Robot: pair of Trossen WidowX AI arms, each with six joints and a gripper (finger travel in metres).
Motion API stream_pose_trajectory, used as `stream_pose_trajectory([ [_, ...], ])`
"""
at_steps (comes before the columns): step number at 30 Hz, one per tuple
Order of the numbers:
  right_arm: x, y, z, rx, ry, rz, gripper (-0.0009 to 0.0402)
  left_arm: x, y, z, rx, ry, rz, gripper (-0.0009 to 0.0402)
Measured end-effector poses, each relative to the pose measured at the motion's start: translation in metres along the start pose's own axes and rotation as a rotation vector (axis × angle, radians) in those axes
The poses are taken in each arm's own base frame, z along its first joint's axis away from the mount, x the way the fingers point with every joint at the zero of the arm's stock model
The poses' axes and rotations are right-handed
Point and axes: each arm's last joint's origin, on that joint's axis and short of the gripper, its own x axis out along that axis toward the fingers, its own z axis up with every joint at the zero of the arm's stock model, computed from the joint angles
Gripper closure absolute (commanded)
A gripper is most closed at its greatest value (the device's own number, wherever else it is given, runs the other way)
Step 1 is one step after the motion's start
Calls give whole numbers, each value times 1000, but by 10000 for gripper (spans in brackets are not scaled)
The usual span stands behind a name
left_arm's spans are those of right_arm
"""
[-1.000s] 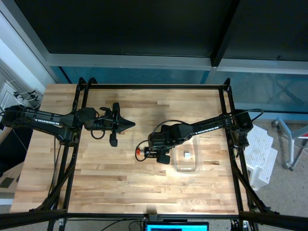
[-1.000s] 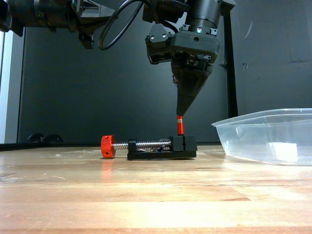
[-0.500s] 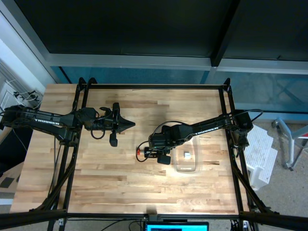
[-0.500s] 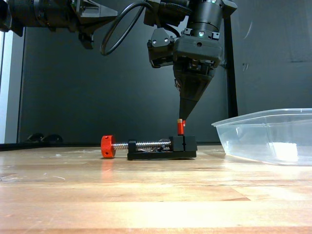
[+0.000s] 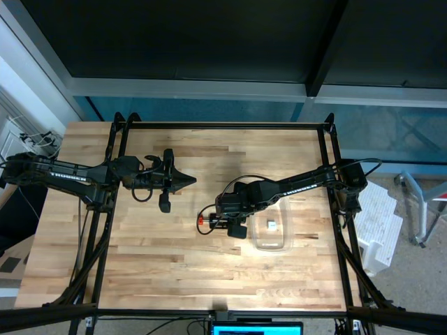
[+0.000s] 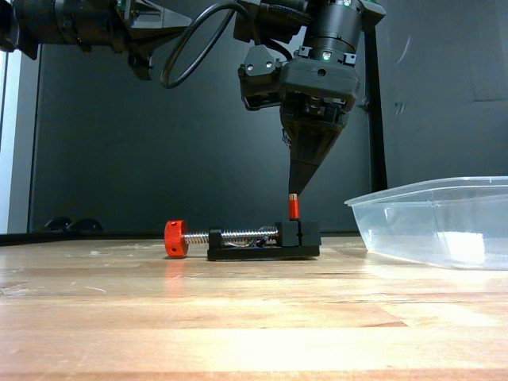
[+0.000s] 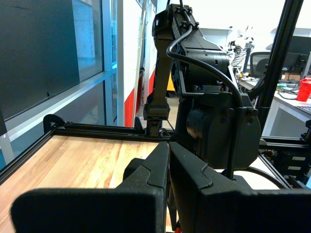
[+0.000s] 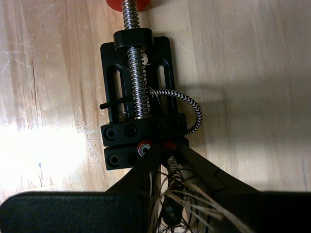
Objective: Pick the rca connector and install on the hub
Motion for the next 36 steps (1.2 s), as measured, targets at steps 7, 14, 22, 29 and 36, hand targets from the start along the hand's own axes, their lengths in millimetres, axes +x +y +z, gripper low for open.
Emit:
stream_pose_trajectory([
  [7,3,1,-1,1,-9,3,393,0,0,0,0,0,0,393],
  [14,7,1,-4,1,-3,1,393,0,0,0,0,0,0,393],
  [22,7,1,-4,1,-10,3,393,0,0,0,0,0,0,393],
  [29,9,1,-4,1,-12,4,393,0,0,0,0,0,0,393],
  [36,9,1,-4,0,-11,4,373,0,0,0,0,0,0,393],
])
